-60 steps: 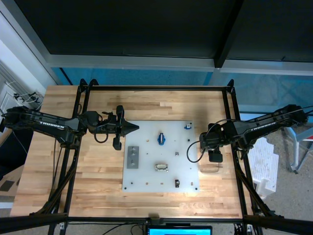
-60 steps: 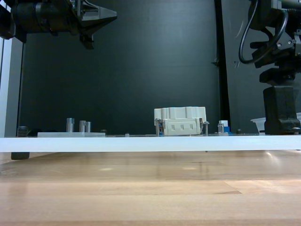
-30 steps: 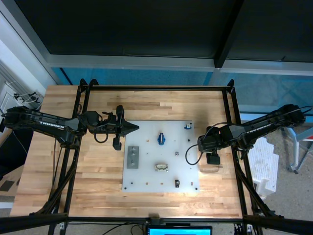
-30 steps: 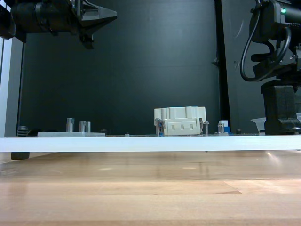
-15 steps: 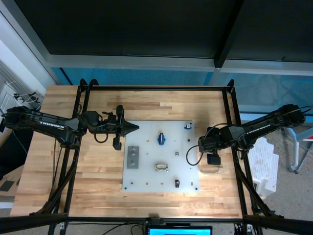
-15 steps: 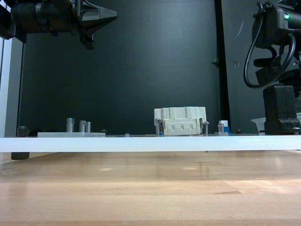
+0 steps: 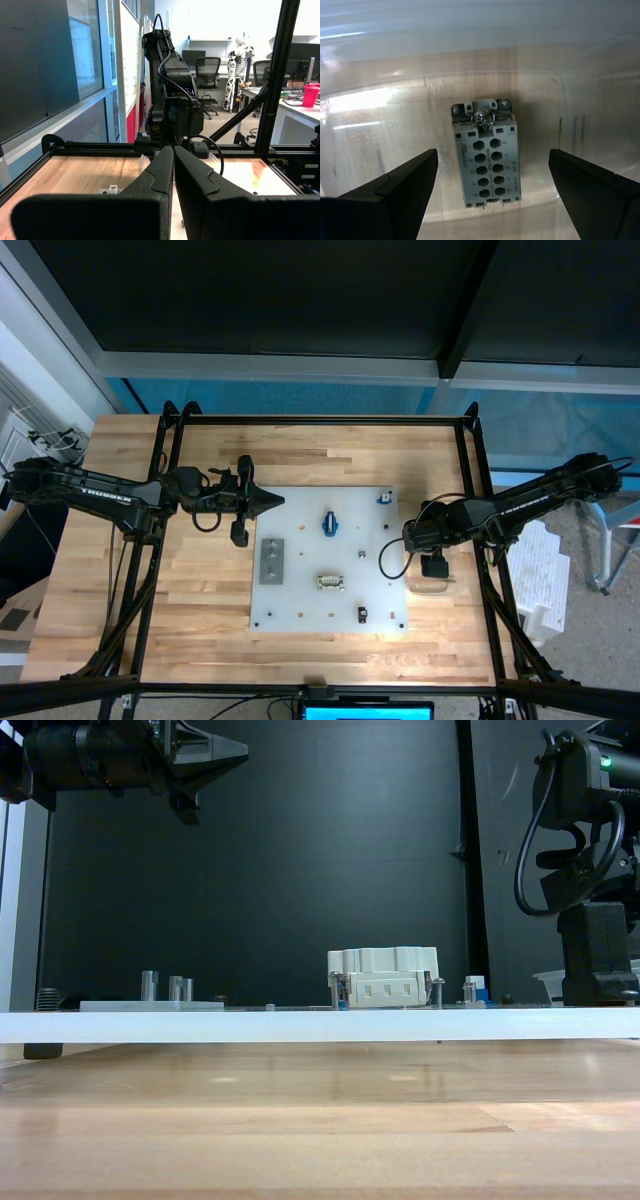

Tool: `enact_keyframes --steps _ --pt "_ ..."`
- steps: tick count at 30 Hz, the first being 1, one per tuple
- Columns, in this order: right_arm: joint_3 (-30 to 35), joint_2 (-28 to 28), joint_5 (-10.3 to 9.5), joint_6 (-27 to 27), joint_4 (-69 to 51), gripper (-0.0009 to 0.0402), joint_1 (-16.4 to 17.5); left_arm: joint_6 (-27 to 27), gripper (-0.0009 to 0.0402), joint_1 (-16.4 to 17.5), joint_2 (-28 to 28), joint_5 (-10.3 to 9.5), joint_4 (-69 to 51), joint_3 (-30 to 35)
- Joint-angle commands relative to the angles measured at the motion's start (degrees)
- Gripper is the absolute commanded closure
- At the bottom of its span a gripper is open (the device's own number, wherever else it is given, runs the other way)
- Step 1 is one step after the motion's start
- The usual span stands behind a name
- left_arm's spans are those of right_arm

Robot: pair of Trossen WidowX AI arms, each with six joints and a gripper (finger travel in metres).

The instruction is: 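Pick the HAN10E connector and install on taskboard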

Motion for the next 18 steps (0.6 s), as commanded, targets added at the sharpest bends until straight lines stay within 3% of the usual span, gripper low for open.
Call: enact_keyframes --steps 1,18 --pt "-0.15 0.0 0.0 0.02 0.28 0.0083 -0.02 0.0 0.0392 0.0 0.02 0.0 0.02 0.02" --pt "-0.42 0.74 -0.02 0.04 0.76 0.0145 -0.02 0.0 0.0392 0.02 0.02 0.0 0.02 0.02"
